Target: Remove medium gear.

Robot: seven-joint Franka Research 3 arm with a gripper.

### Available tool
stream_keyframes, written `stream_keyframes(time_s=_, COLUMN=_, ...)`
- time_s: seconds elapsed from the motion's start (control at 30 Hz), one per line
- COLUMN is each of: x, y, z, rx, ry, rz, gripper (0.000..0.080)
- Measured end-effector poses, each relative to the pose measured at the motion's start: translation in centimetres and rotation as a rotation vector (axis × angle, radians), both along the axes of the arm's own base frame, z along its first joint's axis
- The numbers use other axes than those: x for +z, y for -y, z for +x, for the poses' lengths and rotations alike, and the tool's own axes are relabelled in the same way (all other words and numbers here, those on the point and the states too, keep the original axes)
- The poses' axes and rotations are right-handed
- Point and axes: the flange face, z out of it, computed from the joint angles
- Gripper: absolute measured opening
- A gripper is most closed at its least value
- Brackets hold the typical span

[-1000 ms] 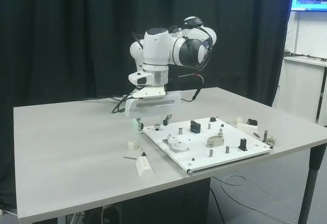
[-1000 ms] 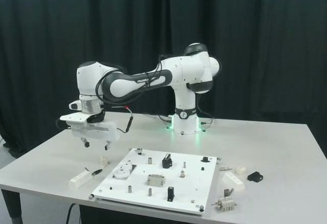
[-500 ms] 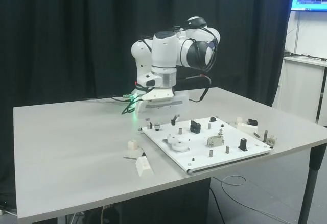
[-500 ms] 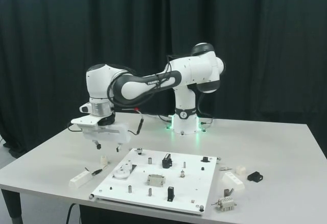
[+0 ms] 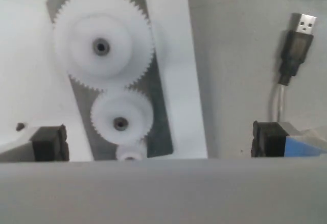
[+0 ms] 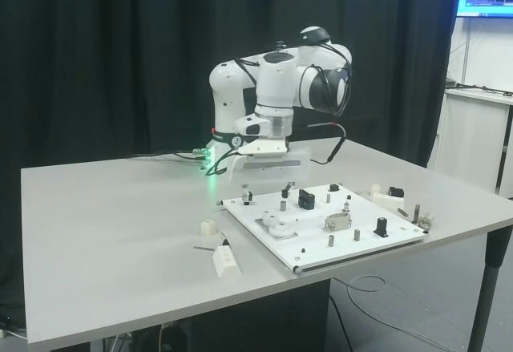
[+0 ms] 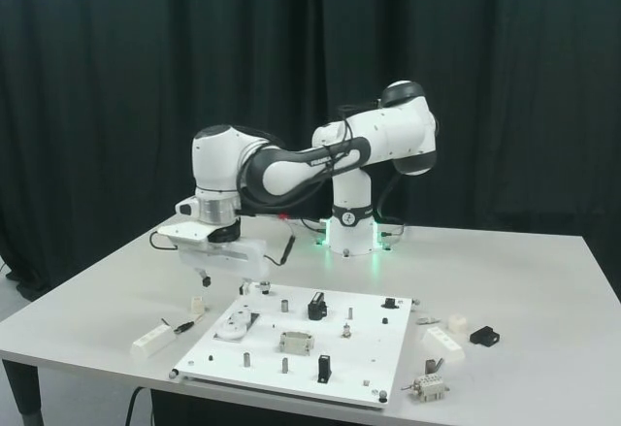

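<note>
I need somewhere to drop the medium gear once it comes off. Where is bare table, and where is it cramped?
Bare stretches of table: the wide area beyond the small white block, and behind the white board beside the arm's base. Cramped: the board itself, around the gears and pegs, the strip holding the USB plug and white bar, and the connectors past the board's other edge.

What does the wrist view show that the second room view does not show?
Only the wrist view shows the gear teeth: a large gear, the medium gear meshed with it, a small gear at the edge, and a USB plug. Only the second room view shows the whole arm and the white board. Both show the open gripper and the grey table.
</note>
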Motion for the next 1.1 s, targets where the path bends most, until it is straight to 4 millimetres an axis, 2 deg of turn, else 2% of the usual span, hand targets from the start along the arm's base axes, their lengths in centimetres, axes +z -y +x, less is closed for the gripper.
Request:
stream_keyframes(time_s=0.6, x=-2.9, y=-2.4, z=-0.2, rx=0.031, ry=0.008, rz=-0.021, gripper=0.08)
stream_keyframes(time_s=1.1, x=-3.9, y=-2.6, z=-2.3, rx=0.049, ry=0.008, rz=-0.025, gripper=0.08)
